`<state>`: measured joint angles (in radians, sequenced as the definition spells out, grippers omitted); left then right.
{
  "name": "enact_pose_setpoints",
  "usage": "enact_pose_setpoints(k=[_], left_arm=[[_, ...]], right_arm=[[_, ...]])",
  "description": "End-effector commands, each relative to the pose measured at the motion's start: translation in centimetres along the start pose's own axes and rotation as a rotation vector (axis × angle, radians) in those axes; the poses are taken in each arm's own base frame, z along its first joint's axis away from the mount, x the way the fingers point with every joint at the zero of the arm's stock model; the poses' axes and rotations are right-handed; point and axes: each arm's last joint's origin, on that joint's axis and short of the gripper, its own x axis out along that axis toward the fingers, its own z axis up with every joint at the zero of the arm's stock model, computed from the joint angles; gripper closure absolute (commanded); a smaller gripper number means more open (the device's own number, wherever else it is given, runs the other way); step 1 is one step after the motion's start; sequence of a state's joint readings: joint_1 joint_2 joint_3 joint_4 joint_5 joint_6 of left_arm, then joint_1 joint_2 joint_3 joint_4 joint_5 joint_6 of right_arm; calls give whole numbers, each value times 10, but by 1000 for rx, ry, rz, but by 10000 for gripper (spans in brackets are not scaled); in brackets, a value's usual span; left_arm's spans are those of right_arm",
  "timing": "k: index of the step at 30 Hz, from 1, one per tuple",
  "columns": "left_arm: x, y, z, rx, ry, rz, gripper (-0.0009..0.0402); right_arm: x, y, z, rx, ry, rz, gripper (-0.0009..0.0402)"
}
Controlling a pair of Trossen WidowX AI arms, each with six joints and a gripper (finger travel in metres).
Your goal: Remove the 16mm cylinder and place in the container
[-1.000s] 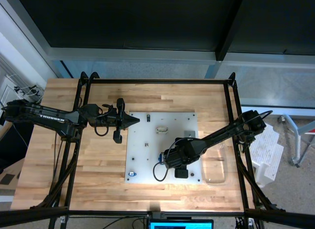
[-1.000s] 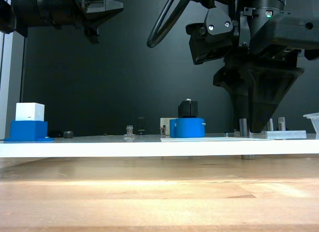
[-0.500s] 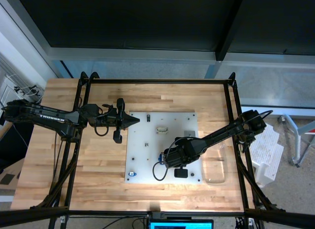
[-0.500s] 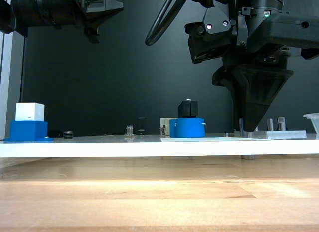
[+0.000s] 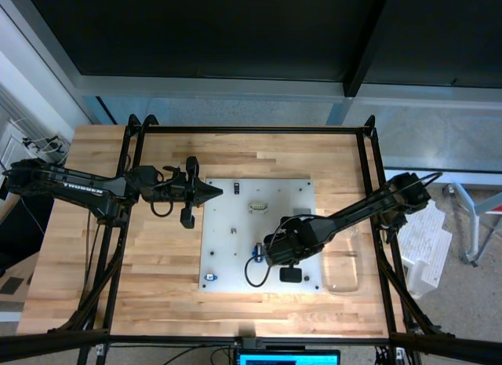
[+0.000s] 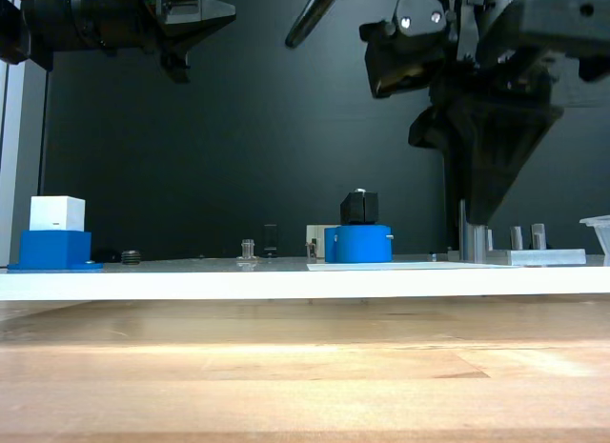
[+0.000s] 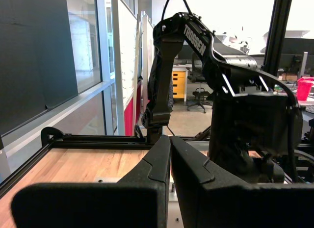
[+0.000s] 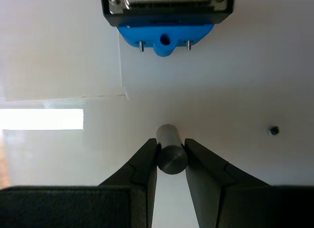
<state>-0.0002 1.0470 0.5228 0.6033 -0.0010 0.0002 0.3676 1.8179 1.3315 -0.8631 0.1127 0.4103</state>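
Rising since a moment ago, the right end effector grips the 16mm cylinder between its fingers. The stub that poked out beneath the white board in the low view is gone, so the rod has been drawn up, its foot about level with the board's top. Extraction looks nearly finished; the carry to the clear container, just beside the board, remains. The left end effector stays parked, fingers pressed together, above the counter.
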Motion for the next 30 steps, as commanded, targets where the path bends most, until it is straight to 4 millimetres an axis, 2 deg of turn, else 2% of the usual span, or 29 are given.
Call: enact_pose_setpoints(k=[1,8,18,30], left_arm=[[0,0,0,0,0,0,393],[0,0,0,0,0,0,393],[0,0,0,0,0,0,393],[0,0,0,0,0,0,393]], right_arm=[[-13,-2,-2,3,-21,9,385],[-42,-9,-9,10,-54,23,385],[-61,-8,-20,25,-65,36,385],[-80,6,-70,46,-61,78,385]])
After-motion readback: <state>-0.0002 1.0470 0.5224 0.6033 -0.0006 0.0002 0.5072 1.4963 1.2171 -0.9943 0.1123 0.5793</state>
